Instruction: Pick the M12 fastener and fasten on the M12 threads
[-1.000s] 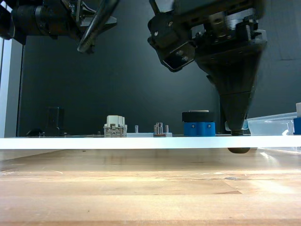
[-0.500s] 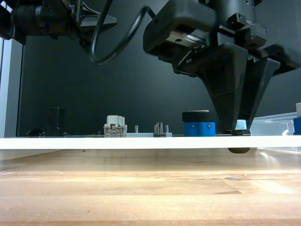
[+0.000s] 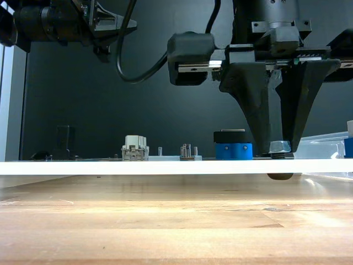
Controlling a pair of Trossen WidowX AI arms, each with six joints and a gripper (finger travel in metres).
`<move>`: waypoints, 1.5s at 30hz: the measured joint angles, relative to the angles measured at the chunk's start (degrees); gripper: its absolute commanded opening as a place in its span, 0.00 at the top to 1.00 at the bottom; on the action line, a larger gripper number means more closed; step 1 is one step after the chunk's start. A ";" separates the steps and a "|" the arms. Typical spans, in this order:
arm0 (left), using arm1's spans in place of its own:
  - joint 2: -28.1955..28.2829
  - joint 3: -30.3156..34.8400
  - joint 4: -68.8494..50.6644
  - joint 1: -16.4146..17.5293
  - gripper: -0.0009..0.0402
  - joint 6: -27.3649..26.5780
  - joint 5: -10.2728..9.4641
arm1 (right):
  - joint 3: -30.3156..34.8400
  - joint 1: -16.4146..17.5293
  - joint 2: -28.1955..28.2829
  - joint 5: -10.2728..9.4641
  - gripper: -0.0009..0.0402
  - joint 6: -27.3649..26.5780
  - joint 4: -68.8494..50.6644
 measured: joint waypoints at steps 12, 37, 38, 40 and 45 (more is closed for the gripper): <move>0.00 0.02 0.00 0.00 0.98 0.02 0.00 | 0.00 0.07 0.00 0.04 0.89 25.94 0.07; 0.00 0.02 0.00 0.00 0.98 0.02 0.00 | 0.00 0.39 0.00 0.13 0.89 60.63 0.20; 0.00 0.00 0.02 0.00 0.98 0.02 0.00 | 0.00 0.44 0.00 0.11 0.89 60.63 0.22; -0.02 0.00 0.00 0.00 0.98 0.00 0.02 | 0.00 0.44 0.00 0.11 0.89 60.63 0.24; 0.00 0.00 0.02 0.00 0.98 0.00 0.00 | 0.00 0.44 0.00 0.04 0.89 60.63 0.83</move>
